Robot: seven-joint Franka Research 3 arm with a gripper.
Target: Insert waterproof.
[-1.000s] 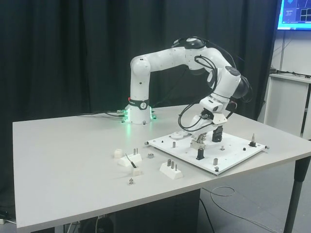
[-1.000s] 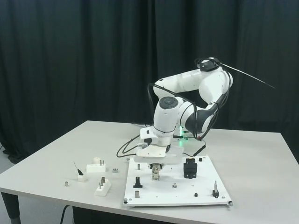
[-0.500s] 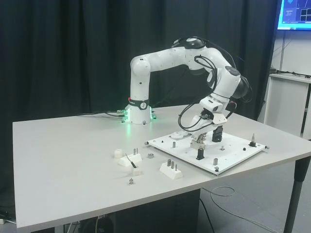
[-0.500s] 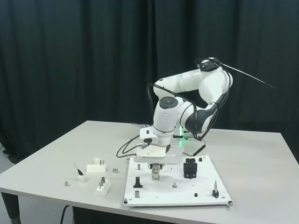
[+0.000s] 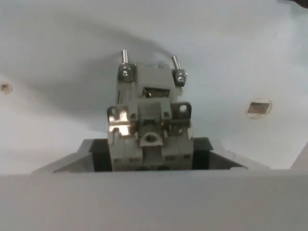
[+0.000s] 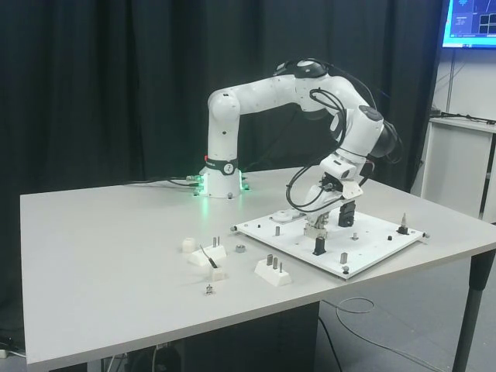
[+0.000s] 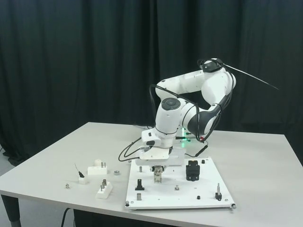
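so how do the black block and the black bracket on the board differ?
The black block is squat and bulky; the black bracket is thin and upright. The block sits towards the board's back edge beside the gripper, the bracket nearer its front left corner. Both are black and stand on the white board.

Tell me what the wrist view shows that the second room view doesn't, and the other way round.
Only the wrist view shows the connector close up, with its two screws and metal tabs. Only the second room view shows the whole arm, the table, the small white blocks beside the board, and the black part. Both show the white board under the connector.
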